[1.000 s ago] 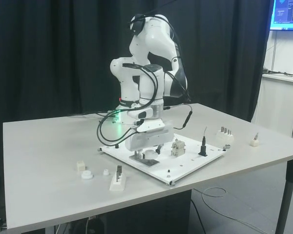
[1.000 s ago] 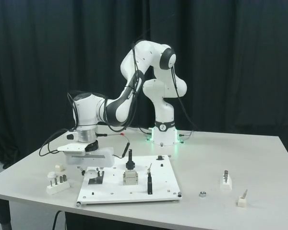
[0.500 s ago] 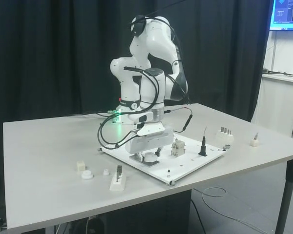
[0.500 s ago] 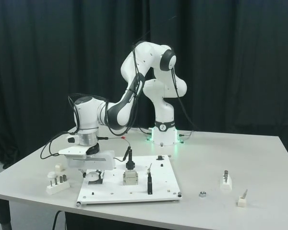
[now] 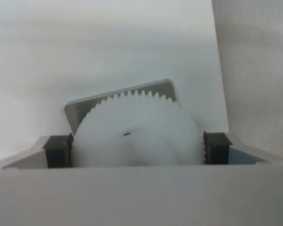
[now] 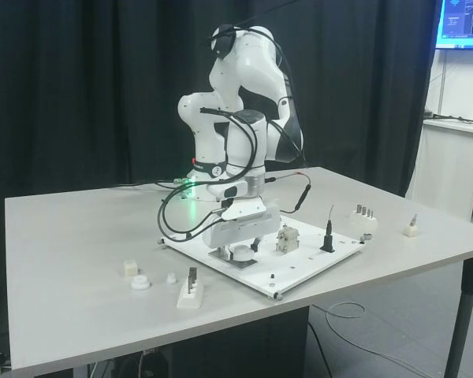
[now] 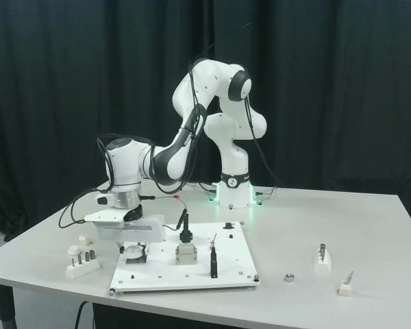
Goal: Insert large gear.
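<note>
The large white gear (image 5: pixel 137 122) fills the gap between my two black fingertips (image 5: pixel 57 150), just over a grey metal plate (image 5: pixel 82 107). My gripper (image 5: pixel 137 149) is shut on the gear's toothed rim. In the room views the gripper (image 6: pixel 240 246) (image 7: pixel 132 247) points down at the left part of the white assembly board (image 6: pixel 299 264) (image 7: pixel 192 275). There the gear (image 6: pixel 241 253) (image 7: pixel 132 253) sits low over the grey plate (image 6: pixel 225 258). Whether the gear rests on a peg is hidden.
On the board stand a small grey block (image 7: pixel 185 254), a black post (image 7: pixel 213 264) and a black plug (image 7: pixel 185 235). Off the board lie a white holder with pins (image 7: pixel 81 263), small white parts (image 6: pixel 139 282), a peg holder (image 6: pixel 191 293) and a nut (image 7: pixel 288 277).
Over the last second the wrist and hand have risen slightly above the board, uncovering the gear under the hand. Hardly anything has moved in the last half second.
</note>
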Robot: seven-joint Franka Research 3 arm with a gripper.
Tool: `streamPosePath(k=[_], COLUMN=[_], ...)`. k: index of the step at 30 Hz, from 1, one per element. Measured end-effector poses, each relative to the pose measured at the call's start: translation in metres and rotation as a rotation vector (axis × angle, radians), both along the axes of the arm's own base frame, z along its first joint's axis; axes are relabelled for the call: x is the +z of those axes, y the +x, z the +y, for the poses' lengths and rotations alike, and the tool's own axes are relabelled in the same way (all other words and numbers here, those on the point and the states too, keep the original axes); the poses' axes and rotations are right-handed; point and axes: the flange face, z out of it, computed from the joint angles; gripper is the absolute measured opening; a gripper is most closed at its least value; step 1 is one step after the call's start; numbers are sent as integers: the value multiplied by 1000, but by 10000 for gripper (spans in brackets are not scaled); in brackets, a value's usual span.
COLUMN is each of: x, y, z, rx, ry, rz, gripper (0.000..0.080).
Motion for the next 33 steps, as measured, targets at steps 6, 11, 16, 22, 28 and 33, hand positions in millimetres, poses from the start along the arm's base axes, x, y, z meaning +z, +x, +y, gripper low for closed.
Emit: streamPosePath(k=[6, 11, 16, 22, 28, 33], x=[0, 0, -1, -2, -2, -2], y=[-1, -1, -2, -3, -3, -3], z=[1, 2, 2, 2, 2, 2], rx=[0, 0, -4, -5, -5, -5], ry=[5, 11, 13, 14, 14, 13], rz=[7, 14, 18, 20, 20, 19], gripper=[595, 595, 595, 595, 595, 595])
